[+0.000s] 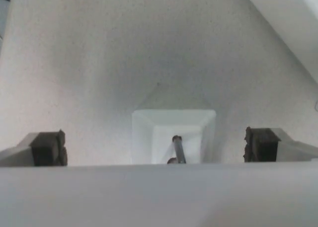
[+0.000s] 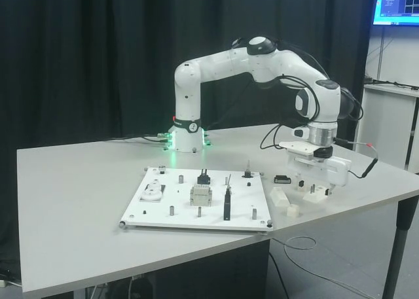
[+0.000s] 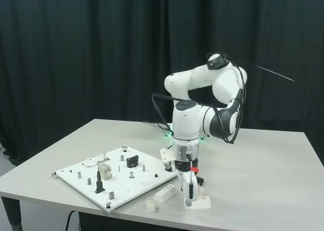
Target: Pick round peg 1.
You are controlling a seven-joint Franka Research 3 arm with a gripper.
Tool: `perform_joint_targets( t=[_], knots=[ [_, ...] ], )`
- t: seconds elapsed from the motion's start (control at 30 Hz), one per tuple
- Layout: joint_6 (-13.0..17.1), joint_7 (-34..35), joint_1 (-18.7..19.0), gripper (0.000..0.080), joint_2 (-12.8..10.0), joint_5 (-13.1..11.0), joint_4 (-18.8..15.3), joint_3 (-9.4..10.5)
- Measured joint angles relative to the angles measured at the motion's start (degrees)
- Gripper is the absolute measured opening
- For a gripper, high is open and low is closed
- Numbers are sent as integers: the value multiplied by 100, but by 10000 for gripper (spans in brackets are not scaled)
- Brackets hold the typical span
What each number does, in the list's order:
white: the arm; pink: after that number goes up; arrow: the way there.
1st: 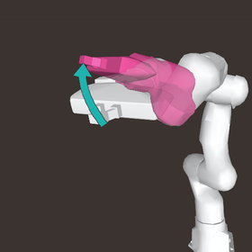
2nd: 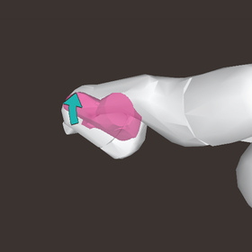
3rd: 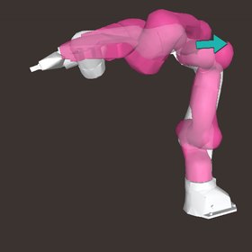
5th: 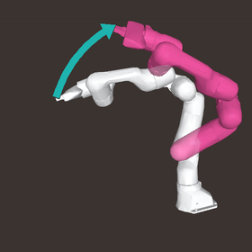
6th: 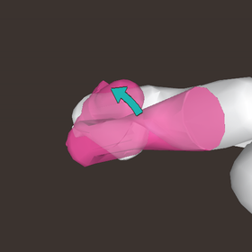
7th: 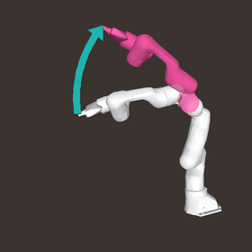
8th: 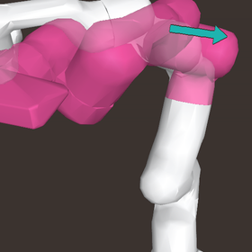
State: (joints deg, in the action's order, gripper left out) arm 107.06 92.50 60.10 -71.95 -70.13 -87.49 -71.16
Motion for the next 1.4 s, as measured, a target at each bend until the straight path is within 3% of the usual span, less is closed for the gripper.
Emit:
perform_joint_targets(
  t=[0.17, 0.2, 0.37, 0.4, 0.57, 0.6, 0.77, 0.8, 1.03, 1.07, 1.4],
  knots=[
    [72, 0, 2, 800, -27, 0, -8, 35],
    [79, 0, 4, 697, -36, 0, -8, 35],
    [107, -6, 13, 697, -58, 1, -10, 36],
    [109, -6, 15, 496, -59, 1, -11, 36],
    [111, -7, 24, 496, -61, 3, -16, 36],
    [111, -9, 26, 314, -61, 4, -17, 37],
    [111, -18, 36, 314, -62, 7, -24, 40],
    [111, -20, 38, 140, -63, 8, -26, 42],
    [111, -24, 51, 140, -63, 30, -30, 44],
    [111, -24, 54, 35, -63, 39, -30, 44],
    [41, -24, 111, 36, -52, 137, -57, 2]
  ],
)
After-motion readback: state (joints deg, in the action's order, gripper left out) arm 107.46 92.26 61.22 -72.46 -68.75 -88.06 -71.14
